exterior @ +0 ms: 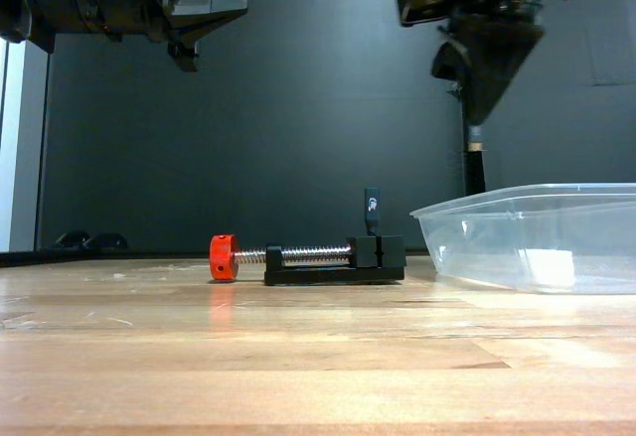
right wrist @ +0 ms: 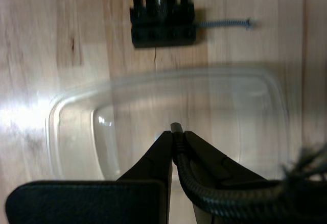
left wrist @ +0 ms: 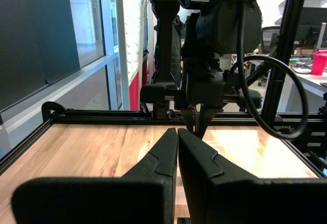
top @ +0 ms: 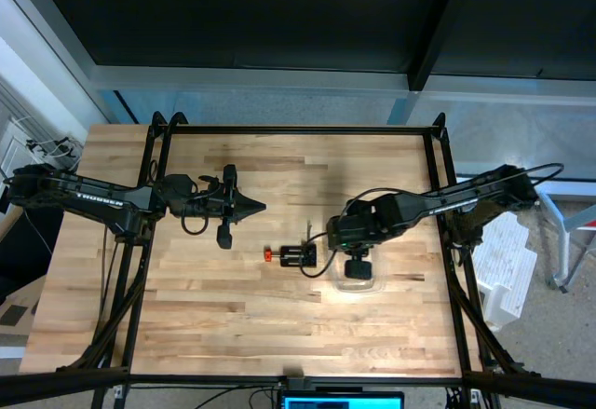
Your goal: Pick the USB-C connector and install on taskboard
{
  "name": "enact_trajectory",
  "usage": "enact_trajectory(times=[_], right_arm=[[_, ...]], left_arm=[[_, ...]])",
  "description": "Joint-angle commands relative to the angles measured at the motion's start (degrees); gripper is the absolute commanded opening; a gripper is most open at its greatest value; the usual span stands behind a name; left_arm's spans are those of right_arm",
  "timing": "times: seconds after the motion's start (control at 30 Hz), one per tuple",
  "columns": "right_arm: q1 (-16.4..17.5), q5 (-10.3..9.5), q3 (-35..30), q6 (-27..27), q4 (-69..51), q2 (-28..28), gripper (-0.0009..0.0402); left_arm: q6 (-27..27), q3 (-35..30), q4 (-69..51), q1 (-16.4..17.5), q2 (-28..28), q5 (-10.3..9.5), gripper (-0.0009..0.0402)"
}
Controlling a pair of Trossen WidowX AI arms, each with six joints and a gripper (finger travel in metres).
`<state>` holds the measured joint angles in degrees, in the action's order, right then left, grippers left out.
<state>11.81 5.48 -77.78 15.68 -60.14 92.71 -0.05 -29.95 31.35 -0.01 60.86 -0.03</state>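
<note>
The USB-C connector [right wrist: 176,127], a small dark tip at the end of a braided cable [right wrist: 191,183], sits pinched between the fingers of the right gripper [right wrist: 176,134], which are pressed in on it from both sides so that only its end pokes out past them. The right gripper points down and hangs above a clear plastic tray [exterior: 497,242], well clear of its floor, with the cable running back along the fingers. Just beyond the tray's rim, on the side nearer the middle of the counter [top: 233,316], lies the taskboard [top: 300,257], a small black block resting flat on the wood; in the low view its orange-red knob [exterior: 224,257] caps a threaded rod at the end farthest from the tray, and a thin dark post [exterior: 371,210] stands upright at the end nearest it. The taskboard and the tray sit close beside each other without clearly touching. Across the counter the left gripper [top: 253,208] is held high and level, aimed towards the right arm, its two fingers closed flat against each other with nothing between them; it is well apart from the taskboard and the tray. The wooden counter is ringed by a black metal frame.
</note>
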Motion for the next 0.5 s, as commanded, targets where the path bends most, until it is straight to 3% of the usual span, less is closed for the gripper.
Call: enact_trajectory(times=[0.03, 0.5], right_arm=[[-0.52, 0.15, -3.04, -1.22, -0.07, 2.86, 0.0000], [-1.99, -0.07, -15.50, -2.69, -2.21, 14.49, 0.0000]], left_arm=[[0.02, 0.00, 0.00, 0.02, 0.00, 0.00, 0.0000], [0.02, 0.00, -0.02, 0.00, 0.00, 0.00, 0.0000]])
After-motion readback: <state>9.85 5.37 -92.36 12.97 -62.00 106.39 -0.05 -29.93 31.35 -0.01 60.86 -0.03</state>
